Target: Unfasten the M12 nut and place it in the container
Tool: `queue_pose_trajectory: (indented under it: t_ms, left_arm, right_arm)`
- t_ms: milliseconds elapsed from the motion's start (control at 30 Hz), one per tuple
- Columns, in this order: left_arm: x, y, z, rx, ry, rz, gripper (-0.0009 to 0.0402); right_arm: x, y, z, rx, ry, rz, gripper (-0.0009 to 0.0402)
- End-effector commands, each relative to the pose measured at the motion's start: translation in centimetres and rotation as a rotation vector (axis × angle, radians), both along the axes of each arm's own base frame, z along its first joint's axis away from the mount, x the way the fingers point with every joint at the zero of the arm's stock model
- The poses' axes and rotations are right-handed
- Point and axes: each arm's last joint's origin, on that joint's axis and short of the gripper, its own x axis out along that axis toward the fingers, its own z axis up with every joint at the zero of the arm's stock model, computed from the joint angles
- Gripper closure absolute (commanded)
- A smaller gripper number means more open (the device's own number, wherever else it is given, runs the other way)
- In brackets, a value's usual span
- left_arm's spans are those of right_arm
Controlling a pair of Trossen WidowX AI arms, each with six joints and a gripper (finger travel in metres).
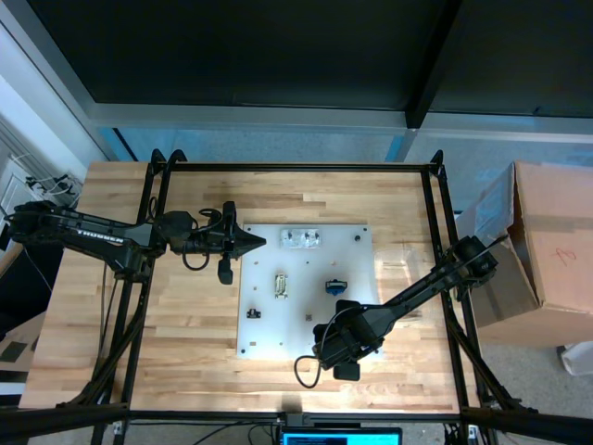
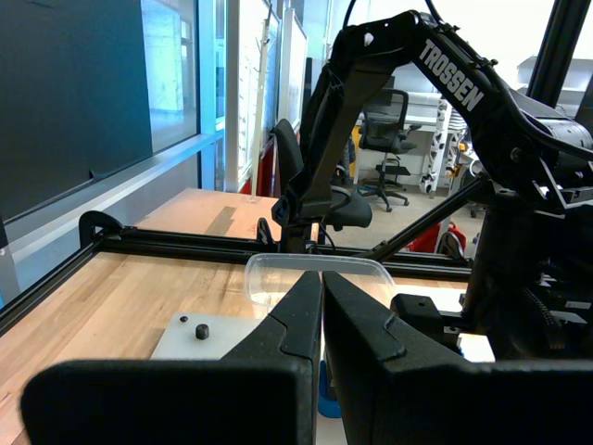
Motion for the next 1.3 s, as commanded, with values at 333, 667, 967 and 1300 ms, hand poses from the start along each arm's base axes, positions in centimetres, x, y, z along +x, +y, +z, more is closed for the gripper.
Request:
queue_pose_trajectory:
  t_ms: [333,667,967,1300]
  left_arm:
    - [0.01,0.01,-0.01,0.0,0.0,0.0,0.0393]
    - [0.01,0.01,0.0,0.0,0.0,0.0,0.0393]
    - [0.01,0.01,0.0,0.0,0.0,0.0,0.0393]
    - [0.01,0.0,-0.01,0.0,0.0,0.0,0.0393]
  right_arm:
    - [0.07,-0.05,0.02,0.004,-0.004,-0.005,0.0173]
    - [0.19,-0.04,-0.01,0.01,-0.016,-0.006,0.026]
    - [0.17,-0.1,-0.16,0.011,-0.016,-0.007,0.0323]
    - [0.17,-0.13,-0.2,0.01,-0.015,-0.005,0.0392]
